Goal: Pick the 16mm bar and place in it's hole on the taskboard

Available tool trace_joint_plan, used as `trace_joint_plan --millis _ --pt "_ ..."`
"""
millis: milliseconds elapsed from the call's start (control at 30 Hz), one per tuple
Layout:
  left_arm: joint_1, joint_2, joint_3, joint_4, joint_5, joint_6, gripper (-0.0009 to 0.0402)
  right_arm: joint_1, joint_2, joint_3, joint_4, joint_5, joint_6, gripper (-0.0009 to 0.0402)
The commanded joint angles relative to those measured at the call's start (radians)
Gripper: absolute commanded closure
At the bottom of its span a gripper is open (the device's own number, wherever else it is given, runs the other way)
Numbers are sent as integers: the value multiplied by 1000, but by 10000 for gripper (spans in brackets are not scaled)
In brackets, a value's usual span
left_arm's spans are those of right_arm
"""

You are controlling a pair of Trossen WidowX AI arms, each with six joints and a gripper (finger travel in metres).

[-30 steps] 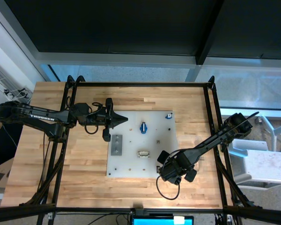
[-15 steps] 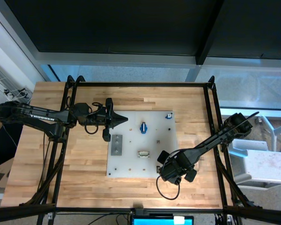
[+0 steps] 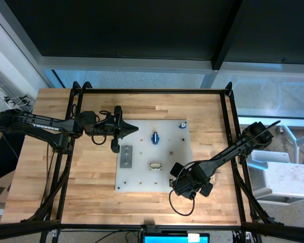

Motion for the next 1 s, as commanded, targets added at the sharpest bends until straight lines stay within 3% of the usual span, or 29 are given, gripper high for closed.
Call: trace_joint_plan --millis 33,1000 --pt "0 0 0 0 0 0 393 0 -5 0 0 1 0 192" --pt "0 0 0 0 0 0 393 2 -140 13 -87 9 26 192"
